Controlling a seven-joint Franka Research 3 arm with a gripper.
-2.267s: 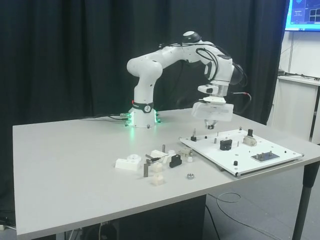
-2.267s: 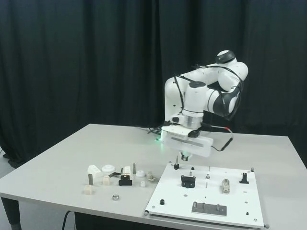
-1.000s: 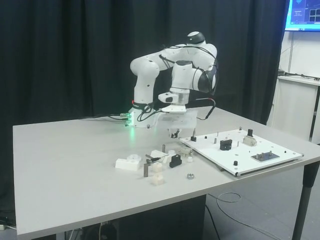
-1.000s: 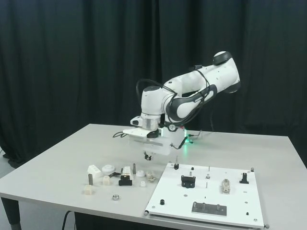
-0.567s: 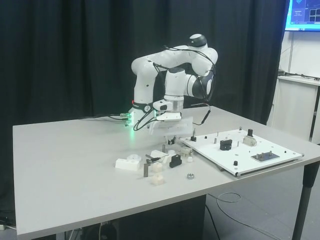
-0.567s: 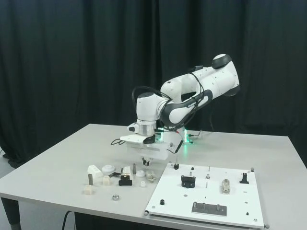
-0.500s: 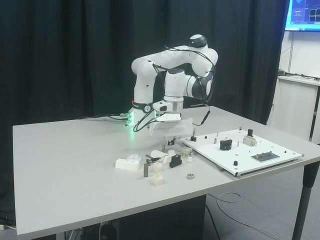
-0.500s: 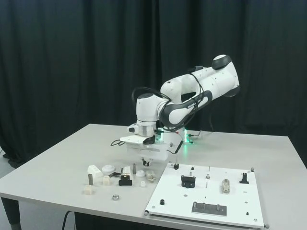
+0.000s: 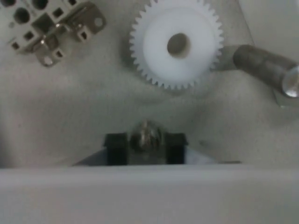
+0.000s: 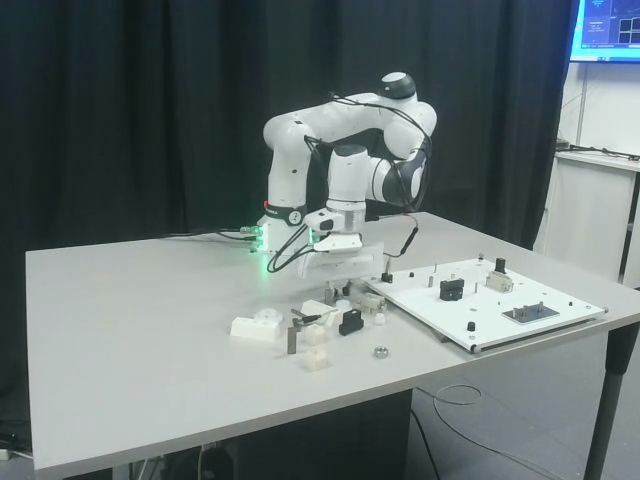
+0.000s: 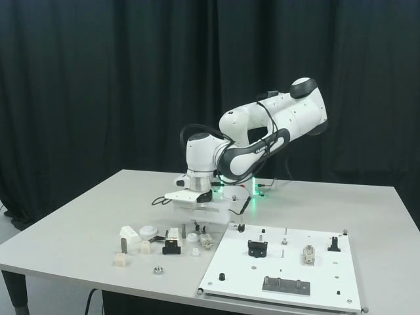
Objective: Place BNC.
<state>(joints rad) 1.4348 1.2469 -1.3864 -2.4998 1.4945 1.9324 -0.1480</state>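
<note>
The grey desk (image 10: 150,310) carries the arm's base (image 10: 285,232) bolted at its 12 o'clock edge in the first room view, with green light at its foot. A white board (image 11: 289,275) lies flat toward 3 o'clock, studded with small black and grey fittings. At the desk's middle sits a loose cluster of parts: a white block (image 10: 256,325), a black clamp piece (image 10: 350,322), a small white cube (image 10: 316,360), an upright grey peg (image 10: 291,344) and a grey nut (image 10: 380,351) nearest 6 o'clock. The wrist view adds a white gear (image 9: 176,43) lying flat on the desk (a grey cylinder (image 9: 261,65) just beside it).
</note>
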